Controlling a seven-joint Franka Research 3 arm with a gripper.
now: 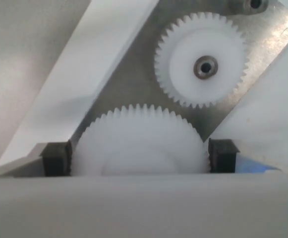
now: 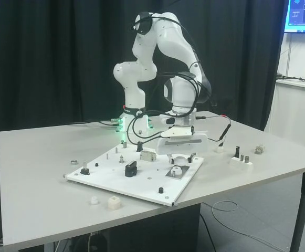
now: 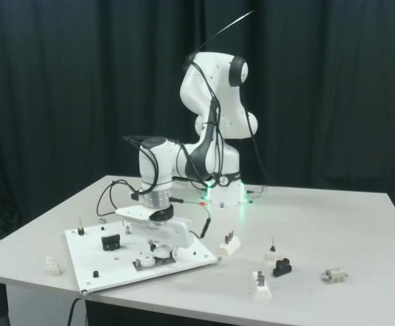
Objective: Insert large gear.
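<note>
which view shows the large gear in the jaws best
The wrist view: the large gear fills the gap between the black pads, teeth distinct. Both room views show only a small white shape under the gripper, no teeth.

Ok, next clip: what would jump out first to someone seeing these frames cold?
Probably the large gear clamped between the gripper pads, held just above the grey metal plate, beside a smaller gear already seated on its pin there. In the room views, the white arm bends low over the white board at the table's front edge, with small loose parts scattered around it.
</note>
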